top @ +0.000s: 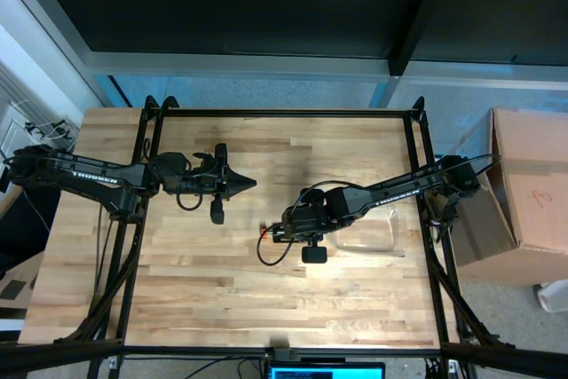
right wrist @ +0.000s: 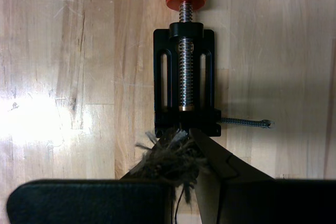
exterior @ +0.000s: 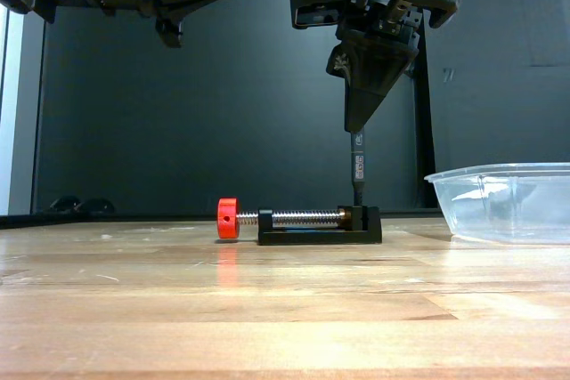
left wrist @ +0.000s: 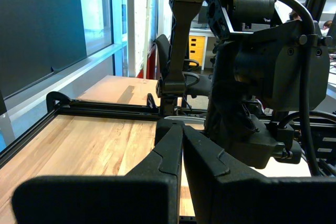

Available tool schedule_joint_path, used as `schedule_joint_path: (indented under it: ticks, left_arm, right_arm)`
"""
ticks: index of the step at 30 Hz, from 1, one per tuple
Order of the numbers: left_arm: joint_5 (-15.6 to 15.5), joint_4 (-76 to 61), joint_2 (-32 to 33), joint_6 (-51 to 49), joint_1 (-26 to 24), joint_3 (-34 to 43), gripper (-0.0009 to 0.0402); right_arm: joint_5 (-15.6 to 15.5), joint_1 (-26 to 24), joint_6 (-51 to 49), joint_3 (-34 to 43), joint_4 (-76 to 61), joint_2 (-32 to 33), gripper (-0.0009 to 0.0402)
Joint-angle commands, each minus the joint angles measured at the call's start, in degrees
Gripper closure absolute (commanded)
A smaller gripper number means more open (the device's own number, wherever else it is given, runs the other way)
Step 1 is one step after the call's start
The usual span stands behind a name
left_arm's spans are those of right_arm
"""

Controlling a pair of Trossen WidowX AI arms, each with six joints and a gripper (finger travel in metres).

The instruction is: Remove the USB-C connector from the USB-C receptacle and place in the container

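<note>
Connector (exterior: pixel 359 166) stands upright, its lower end at the clamp (exterior: pixel 319 225), seated or freed I cannot tell; right hand (exterior: pixel 356 129) grips its top from above; container (exterior: pixel 508 206) lies to that hand's right; left hand (left wrist: pixel 181 132), clenched empty, hovers high, well left.

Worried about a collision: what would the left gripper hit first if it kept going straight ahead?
Probably the right arm, dead ahead of the left gripper, raised, fingers shut; depth is unclear. The right gripper points down, shut on the USB-C connector, upright at the vise.
</note>
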Motion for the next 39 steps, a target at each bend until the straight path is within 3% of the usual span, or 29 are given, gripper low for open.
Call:
schedule_joint_path:
  ticks: [1, 22, 28, 39]
  left_arm:
    - [0.0, 0.0, 0.0, 0.0, 0.0, 0.0, 0.0393]
    - [0.0, 0.1, 0.0, 0.0, 0.0, 0.0, 0.0393]
    - [0.0, 0.0, 0.0, 0.0, 0.0, 0.0, 0.0393]
    - [0.0, 0.0, 0.0, 0.0, 0.0, 0.0, 0.0393]
  right_arm:
    - [0.0, 0.0, 0.0, 0.0, 0.0, -0.1, 0.0394]
    - [-0.1, -1.2, -1.0, 0.0, -1.9, -7.2, 0.0393]
    - [-0.7, -3.8, -1.9, 0.0, -3.7, -9.4, 0.0393]
    - [-2.3, -13.4, -9.3, 0.0, -8.2, -12.3, 0.0393]
